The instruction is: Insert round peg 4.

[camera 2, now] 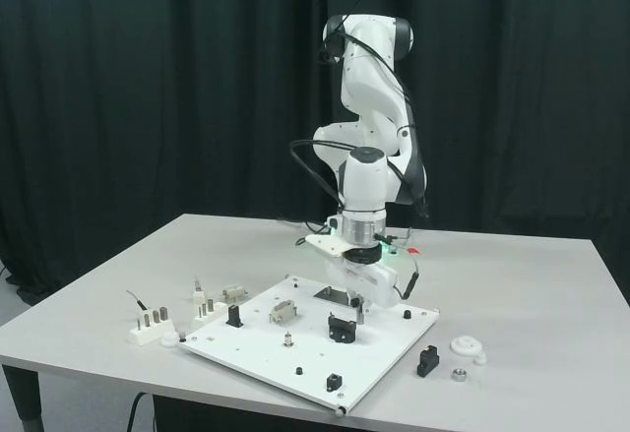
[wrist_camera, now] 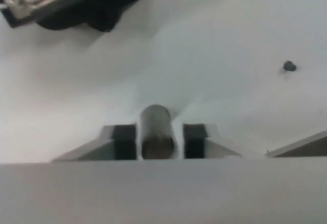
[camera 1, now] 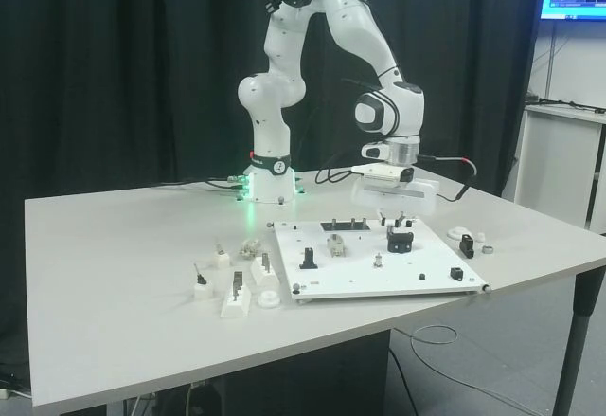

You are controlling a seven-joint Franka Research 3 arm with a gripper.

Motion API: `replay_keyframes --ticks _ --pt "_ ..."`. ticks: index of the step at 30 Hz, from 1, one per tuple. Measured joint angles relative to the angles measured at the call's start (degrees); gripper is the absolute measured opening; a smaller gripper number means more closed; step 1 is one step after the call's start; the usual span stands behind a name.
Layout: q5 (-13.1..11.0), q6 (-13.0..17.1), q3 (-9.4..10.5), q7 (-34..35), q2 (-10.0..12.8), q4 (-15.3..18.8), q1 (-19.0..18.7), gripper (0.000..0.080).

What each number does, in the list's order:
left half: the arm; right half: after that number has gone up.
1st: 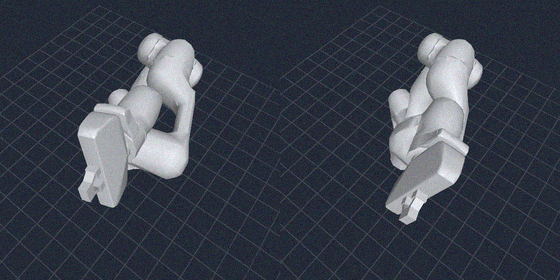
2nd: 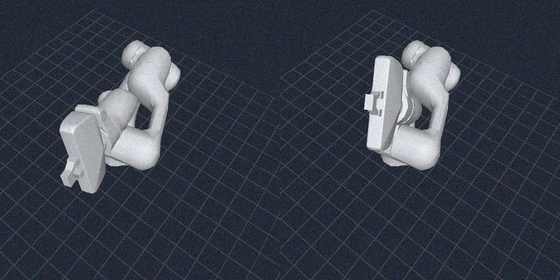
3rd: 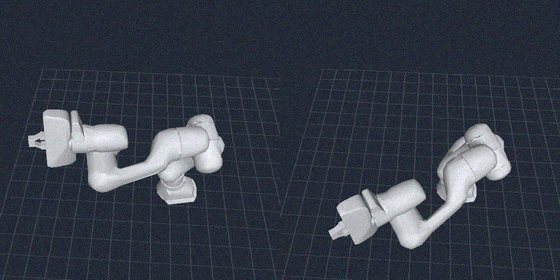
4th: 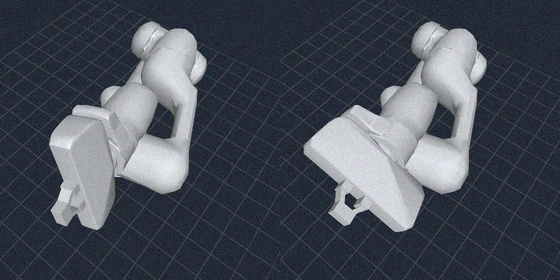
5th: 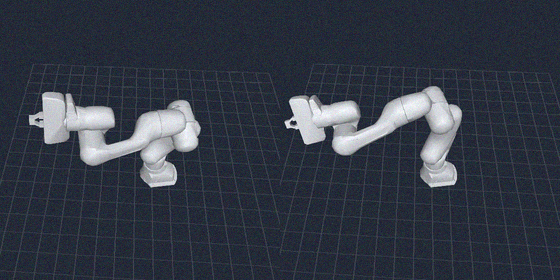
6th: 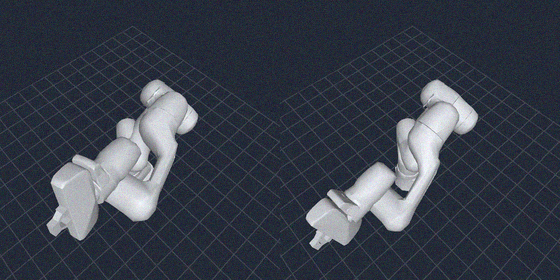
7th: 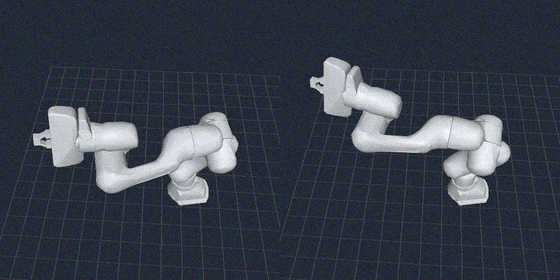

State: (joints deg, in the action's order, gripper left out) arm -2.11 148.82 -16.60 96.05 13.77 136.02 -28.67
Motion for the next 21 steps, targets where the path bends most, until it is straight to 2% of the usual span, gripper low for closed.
replay_keyframes --ticks 6,7,12,13,17,18,21 --pt "0.62 -0.34 -0.04 0.00 -0.64 0.29 0.53 0.0147" --pt "0.65 -0.42 -0.05 -0.01 -0.77 0.32 0.63 0.0623" --pt "0.78 -0.82 -0.05 -0.05 -1.30 0.34 1.02 0.0623" --pt "0.83 -0.87 -0.05 -0.07 -1.42 0.34 1.10 0.0756" --pt "0.97 -0.96 -0.06 -0.18 -1.86 0.34 1.43 0.0756" --pt "0.97 -0.99 -0.08 -0.19 -1.98 0.34 1.50 0.0789" --pt "0.97 -1.12 -0.13 -0.26 -2.41 0.34 1.85 0.0789"
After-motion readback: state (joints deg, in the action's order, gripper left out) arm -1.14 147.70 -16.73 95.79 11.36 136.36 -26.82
